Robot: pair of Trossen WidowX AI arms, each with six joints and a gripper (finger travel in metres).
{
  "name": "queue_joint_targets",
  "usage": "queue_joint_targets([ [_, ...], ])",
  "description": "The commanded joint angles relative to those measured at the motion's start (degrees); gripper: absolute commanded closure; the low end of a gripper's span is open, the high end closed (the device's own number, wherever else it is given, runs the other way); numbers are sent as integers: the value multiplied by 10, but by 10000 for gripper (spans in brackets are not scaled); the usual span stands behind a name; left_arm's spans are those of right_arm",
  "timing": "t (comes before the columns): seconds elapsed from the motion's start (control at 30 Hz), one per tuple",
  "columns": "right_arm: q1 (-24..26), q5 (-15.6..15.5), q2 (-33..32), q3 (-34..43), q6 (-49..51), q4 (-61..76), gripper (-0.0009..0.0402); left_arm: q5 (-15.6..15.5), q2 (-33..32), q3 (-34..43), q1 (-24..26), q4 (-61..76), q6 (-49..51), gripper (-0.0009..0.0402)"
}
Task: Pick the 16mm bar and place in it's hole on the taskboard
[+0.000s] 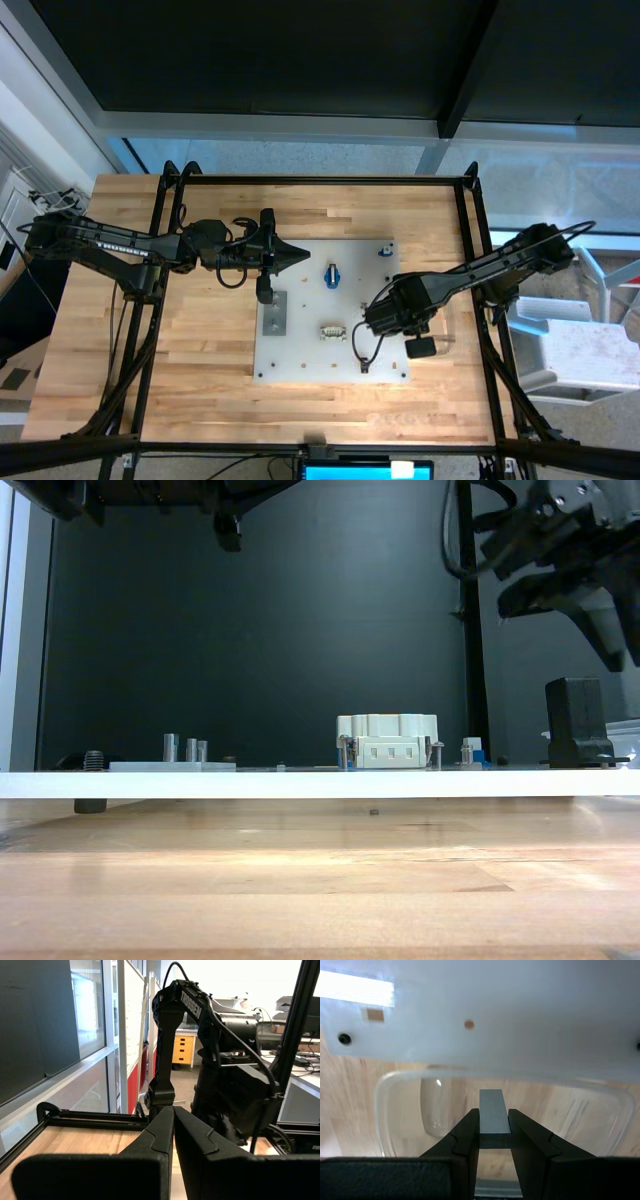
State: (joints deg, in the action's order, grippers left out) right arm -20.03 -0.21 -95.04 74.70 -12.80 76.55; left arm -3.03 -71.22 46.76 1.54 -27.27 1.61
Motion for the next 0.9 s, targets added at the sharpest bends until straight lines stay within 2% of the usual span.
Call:
queue_joint_targets([
  [0.03,-4,0,-18,19,3,6,371,0,0,0,0,0,0,393],
  [0.17,-6,0,-36,35,2,9,308,0,0,0,0,0,0,393],
  [0.4,-7,1,-73,67,-9,19,169,0,0,0,0,0,0,393],
  [0.53,-8,0,-86,80,-16,22,113,0,0,0,0,0,0,393],
  [0.7,-10,1,-102,112,-29,32,77,0,0,0,0,0,0,393],
  [0.9,-11,0,-115,136,-39,42,86,0,0,0,0,0,0,393],
])
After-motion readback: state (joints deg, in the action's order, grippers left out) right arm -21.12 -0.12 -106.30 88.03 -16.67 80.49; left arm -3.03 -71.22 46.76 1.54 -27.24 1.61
